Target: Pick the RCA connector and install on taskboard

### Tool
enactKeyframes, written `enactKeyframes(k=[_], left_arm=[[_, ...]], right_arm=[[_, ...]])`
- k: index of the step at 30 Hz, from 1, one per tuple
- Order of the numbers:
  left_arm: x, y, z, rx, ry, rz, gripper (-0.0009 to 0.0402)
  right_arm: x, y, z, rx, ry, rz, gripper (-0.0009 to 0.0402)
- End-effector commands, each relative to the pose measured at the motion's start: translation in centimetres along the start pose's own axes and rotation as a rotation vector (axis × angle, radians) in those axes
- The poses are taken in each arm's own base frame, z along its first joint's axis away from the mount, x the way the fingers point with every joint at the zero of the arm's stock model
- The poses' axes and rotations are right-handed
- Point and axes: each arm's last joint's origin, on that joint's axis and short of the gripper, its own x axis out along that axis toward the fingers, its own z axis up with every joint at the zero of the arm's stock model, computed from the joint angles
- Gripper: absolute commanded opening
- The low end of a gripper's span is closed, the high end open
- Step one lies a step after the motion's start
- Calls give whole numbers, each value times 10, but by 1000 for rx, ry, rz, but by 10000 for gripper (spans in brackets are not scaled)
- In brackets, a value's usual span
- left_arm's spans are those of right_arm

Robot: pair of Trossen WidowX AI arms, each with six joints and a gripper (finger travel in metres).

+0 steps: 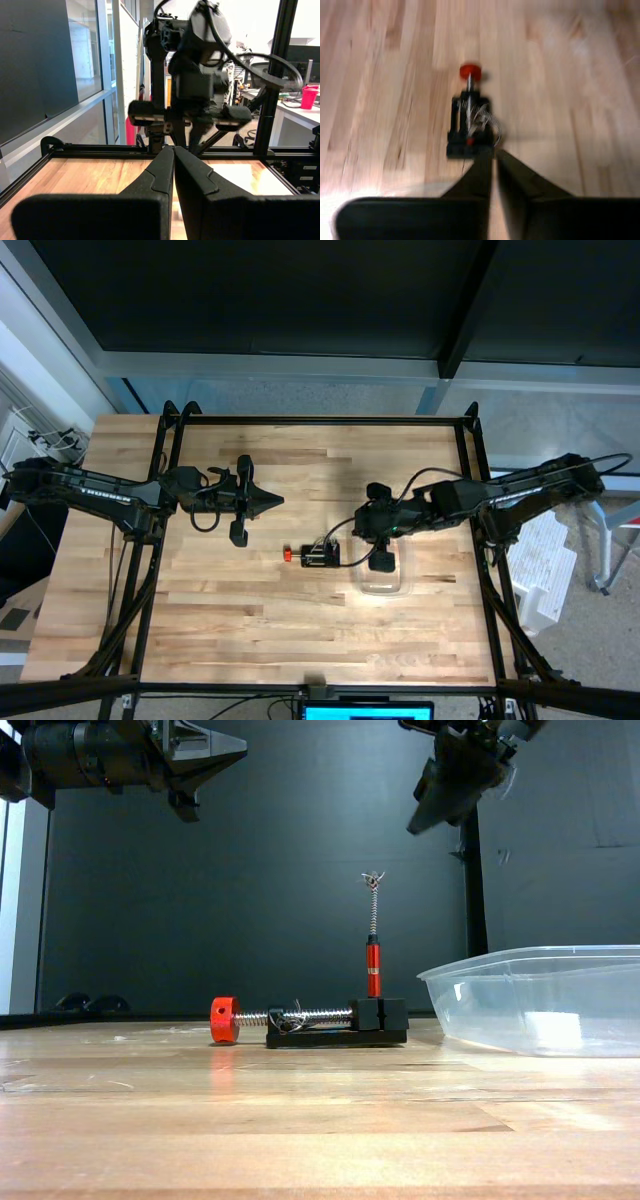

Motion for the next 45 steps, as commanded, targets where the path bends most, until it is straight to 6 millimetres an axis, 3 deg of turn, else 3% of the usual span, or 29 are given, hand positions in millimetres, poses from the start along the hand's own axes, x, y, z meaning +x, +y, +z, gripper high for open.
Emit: enactKeyframes(k=[1, 14, 23, 45], left_arm=[[0, 0, 0, 0, 0, 0, 0], [0, 0, 0, 0, 0, 0, 0], [0, 0, 0, 0, 0, 0, 0], [0, 0, 0, 0, 0, -1, 0]], right_arm=[[-10, -9, -2, 17, -88, 33, 9], [-42, -43, -21, 21, -557, 24, 0], [-47, -48, -39, 46, -801, 11, 0], [-37, -51, -55, 56, -799, 7, 0]])
